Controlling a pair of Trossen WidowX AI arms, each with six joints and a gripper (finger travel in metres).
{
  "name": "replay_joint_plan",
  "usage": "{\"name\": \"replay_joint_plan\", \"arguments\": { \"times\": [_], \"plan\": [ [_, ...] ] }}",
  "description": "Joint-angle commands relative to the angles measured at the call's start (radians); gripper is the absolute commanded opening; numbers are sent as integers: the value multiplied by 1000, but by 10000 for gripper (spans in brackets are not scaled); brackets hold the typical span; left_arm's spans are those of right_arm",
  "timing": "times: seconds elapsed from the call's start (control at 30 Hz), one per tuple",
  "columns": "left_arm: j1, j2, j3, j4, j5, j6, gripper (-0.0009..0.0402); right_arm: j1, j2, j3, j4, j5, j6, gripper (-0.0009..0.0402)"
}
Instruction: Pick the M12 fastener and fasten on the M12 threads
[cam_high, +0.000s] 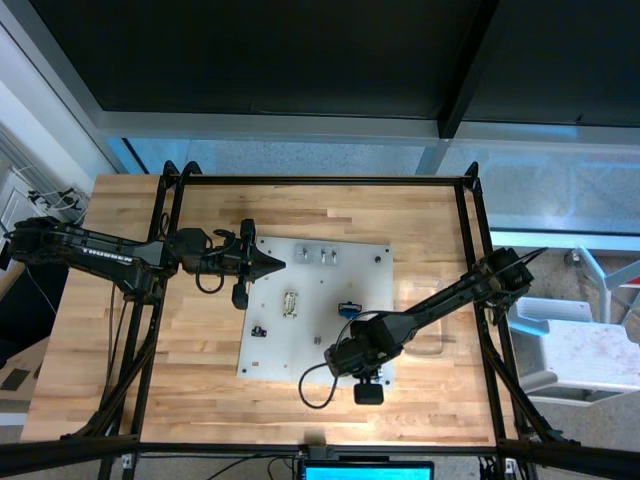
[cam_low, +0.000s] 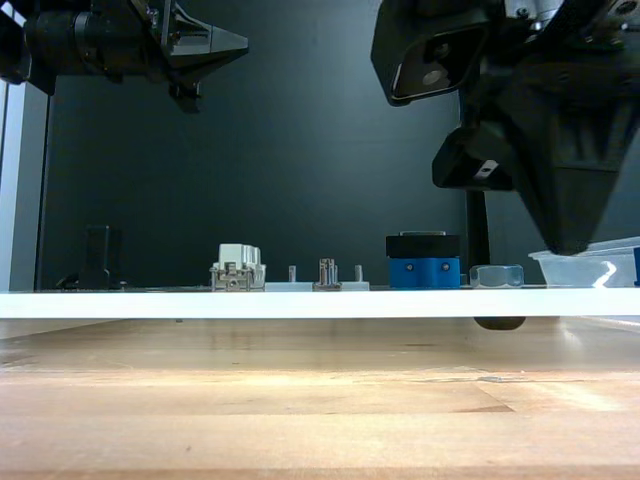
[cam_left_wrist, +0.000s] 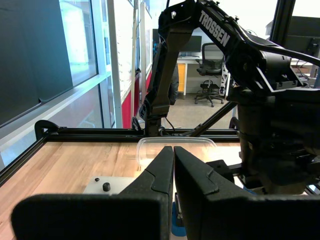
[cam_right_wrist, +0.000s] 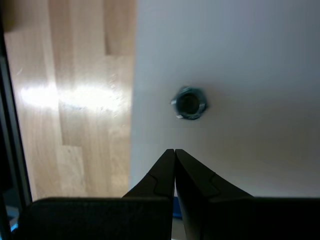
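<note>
Right gripper: the black right gripper (cam_right_wrist: 174, 151) points straight down over the near right part of the flat white task board (cam_right_wrist: 240, 50). It is close to the edge where the board meets the pale wooden tabletop (cam_right_wrist: 75, 100).

Right fingers: the two black fingers (cam_right_wrist: 159, 177) are pressed together from base to tip and grip nothing. They hang above the board and touch neither it nor the nut.

M12 fastener: the small silver hexagonal nut (cam_right_wrist: 189, 103) sits on the white board just beyond the closed fingertips, apart from them. Its centre is dark, apparently the black stud seen end-on, so it seems to be on its stud. How far down the threads it sits cannot be told.

Low view: the right gripper's tip (cam_low: 570, 246) hangs a little above the board, in front of a clear plastic tray (cam_low: 600, 268). The nut is hidden from this angle.

Left gripper: the black left gripper (cam_high: 281, 265) is held level and high over the far left part of the board. It points toward the right arm and is well apart from the nut.

Left fingers: these fingers (cam_left_wrist: 159, 172) also lie flat against each other and are empty.

On the board: a squat blue-and-black block (cam_low: 423, 262) stands mid-board, to the left of the right gripper.
</note>
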Motion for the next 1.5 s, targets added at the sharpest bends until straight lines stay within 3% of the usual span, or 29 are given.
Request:
{"name": "replay_joint_plan", "arguments": {
  "times": [0.03,0.23,0.57,1.5],
  "plan": [
    [0,0,0,0,0,0,0,3,-17,0,-6,2,5,0],
    [0,0,0,0,0,0,0,10,-72,0,-8,55,12,0],
    [0,0,0,0,0,0,0,13,-146,0,-8,54,16,0],
    [0,0,0,0,0,0,0,13,-149,0,-4,55,16,0]
  ]
}}
